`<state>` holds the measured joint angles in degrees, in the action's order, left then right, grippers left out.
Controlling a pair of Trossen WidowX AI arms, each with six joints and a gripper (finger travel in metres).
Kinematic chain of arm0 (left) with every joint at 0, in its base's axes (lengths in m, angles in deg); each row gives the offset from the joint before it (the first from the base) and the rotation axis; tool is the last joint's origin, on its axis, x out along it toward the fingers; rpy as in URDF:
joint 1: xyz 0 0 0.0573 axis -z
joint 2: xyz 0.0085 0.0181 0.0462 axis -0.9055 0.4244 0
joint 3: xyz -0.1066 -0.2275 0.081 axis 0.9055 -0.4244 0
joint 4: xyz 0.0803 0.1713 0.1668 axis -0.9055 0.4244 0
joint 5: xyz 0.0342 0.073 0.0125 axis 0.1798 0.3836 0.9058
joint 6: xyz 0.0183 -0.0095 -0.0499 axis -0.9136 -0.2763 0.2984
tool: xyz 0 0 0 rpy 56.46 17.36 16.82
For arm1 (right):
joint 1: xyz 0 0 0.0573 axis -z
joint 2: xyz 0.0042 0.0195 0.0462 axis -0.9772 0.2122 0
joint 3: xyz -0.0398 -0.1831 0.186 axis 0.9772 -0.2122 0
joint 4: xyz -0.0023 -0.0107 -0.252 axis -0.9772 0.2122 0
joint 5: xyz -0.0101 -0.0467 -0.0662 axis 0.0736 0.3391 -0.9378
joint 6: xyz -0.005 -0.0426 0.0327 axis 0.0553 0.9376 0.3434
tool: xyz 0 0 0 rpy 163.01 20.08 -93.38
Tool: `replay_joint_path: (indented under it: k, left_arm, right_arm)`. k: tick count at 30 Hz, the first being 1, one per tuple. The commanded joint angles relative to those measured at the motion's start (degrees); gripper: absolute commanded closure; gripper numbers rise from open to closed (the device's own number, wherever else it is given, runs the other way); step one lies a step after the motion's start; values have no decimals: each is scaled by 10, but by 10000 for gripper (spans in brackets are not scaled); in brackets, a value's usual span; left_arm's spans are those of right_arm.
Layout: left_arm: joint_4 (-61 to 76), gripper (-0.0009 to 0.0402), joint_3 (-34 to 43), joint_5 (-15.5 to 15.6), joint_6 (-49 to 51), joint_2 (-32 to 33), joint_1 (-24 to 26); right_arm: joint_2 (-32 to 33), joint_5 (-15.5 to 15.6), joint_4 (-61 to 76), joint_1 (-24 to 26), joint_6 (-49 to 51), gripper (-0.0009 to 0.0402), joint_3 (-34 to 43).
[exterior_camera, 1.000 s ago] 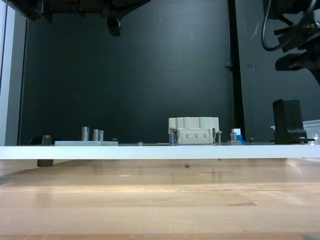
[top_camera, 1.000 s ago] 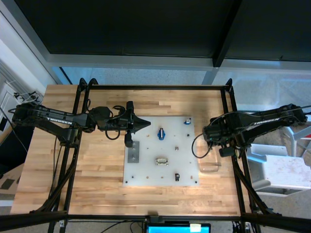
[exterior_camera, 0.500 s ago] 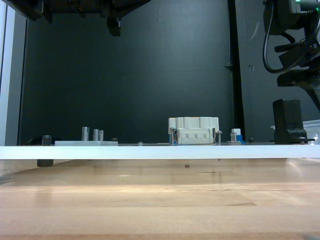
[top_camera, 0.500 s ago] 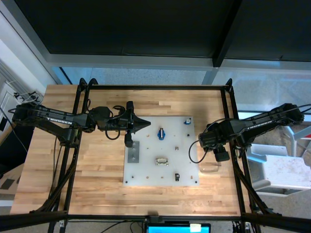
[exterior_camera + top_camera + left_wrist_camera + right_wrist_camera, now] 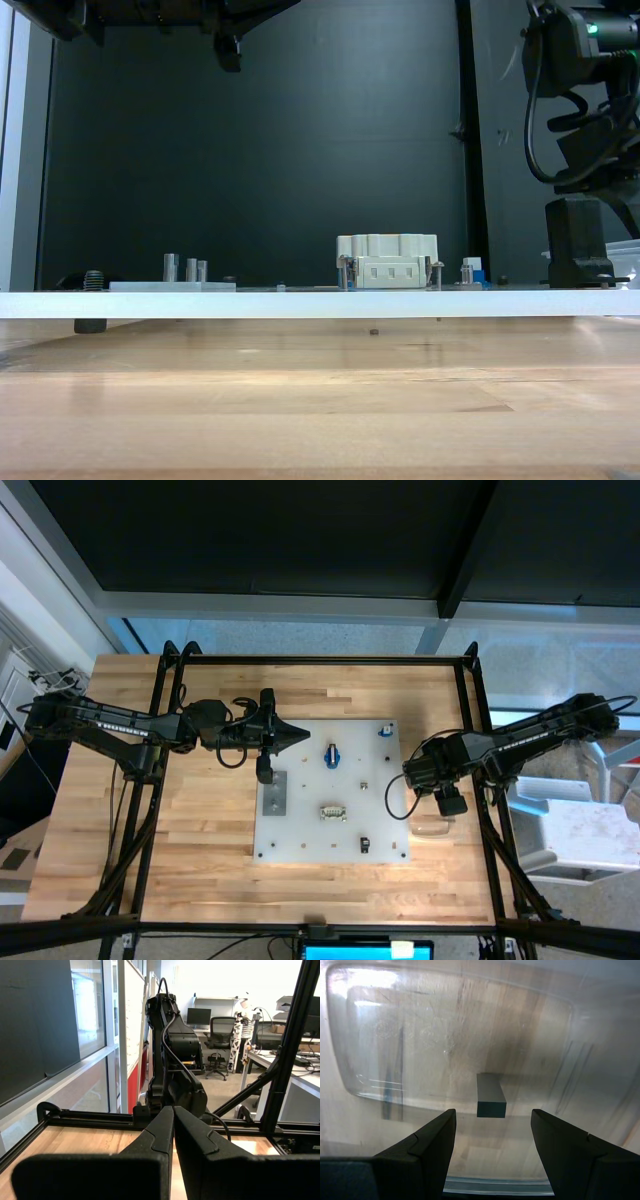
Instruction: Pick the 16mm bar and place in it's hole on the taskboard
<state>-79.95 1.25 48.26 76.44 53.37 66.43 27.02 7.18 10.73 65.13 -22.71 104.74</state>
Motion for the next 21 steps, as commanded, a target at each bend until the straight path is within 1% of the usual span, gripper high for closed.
replay_joint_path:
  k: [1, 11, 18, 21]
  left_arm:
    - [0, 393, 0, 0, 0, 0, 0]
    - [0, 393, 0, 0, 0, 0, 0]
    - [0, 393, 0, 0, 0, 0, 0]
    - [0, 393, 0, 0, 0, 0, 0]
  right_arm:
    - [0, 13, -12, 0, 0, 193, -3]
    - [1, 13, -25, 0, -2, 229, -5]
    - [38, 13, -33, 0, -5, 257, -7]
    - [43, 12, -37, 0, -5, 265, -7]
